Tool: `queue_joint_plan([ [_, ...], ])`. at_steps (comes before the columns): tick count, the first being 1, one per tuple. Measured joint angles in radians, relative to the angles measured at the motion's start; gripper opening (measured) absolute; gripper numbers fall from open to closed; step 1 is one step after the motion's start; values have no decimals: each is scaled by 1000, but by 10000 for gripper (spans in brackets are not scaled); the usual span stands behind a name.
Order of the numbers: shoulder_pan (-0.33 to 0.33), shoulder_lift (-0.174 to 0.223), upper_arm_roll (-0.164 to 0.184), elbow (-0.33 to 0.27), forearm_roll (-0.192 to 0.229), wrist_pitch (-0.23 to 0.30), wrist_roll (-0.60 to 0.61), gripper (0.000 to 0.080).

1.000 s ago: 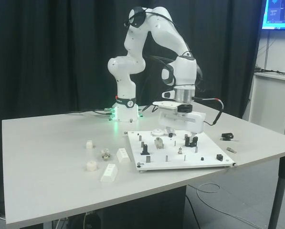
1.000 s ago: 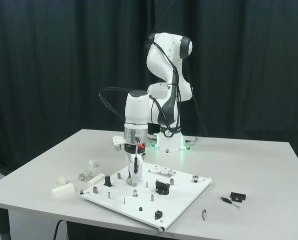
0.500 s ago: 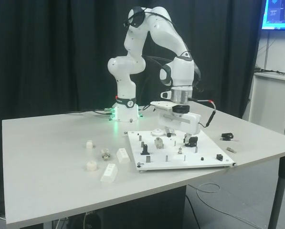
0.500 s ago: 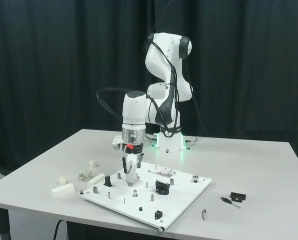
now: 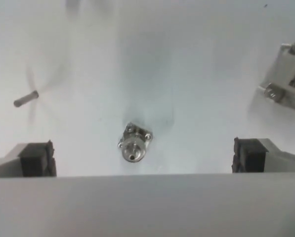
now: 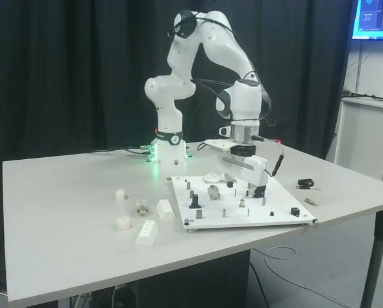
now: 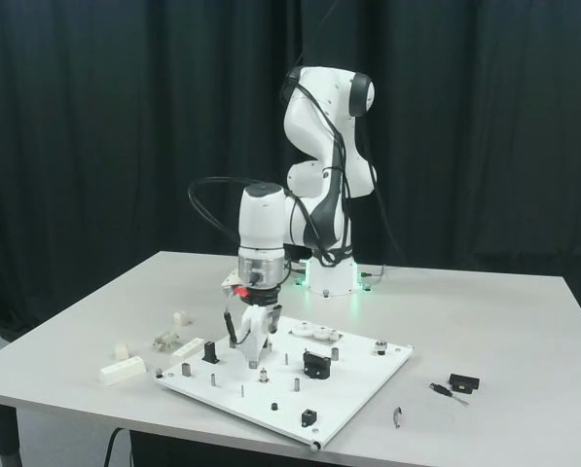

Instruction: Remove BNC.

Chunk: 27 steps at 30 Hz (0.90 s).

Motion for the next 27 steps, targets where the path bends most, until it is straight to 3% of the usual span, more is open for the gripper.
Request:
queue_joint_plan([
  [6,4,34,0,28,27,0,3,800],
  [14,6,75,0,62,33,-9,3,800],
  [27,6,88,1,88,33,-43,3,800],
])
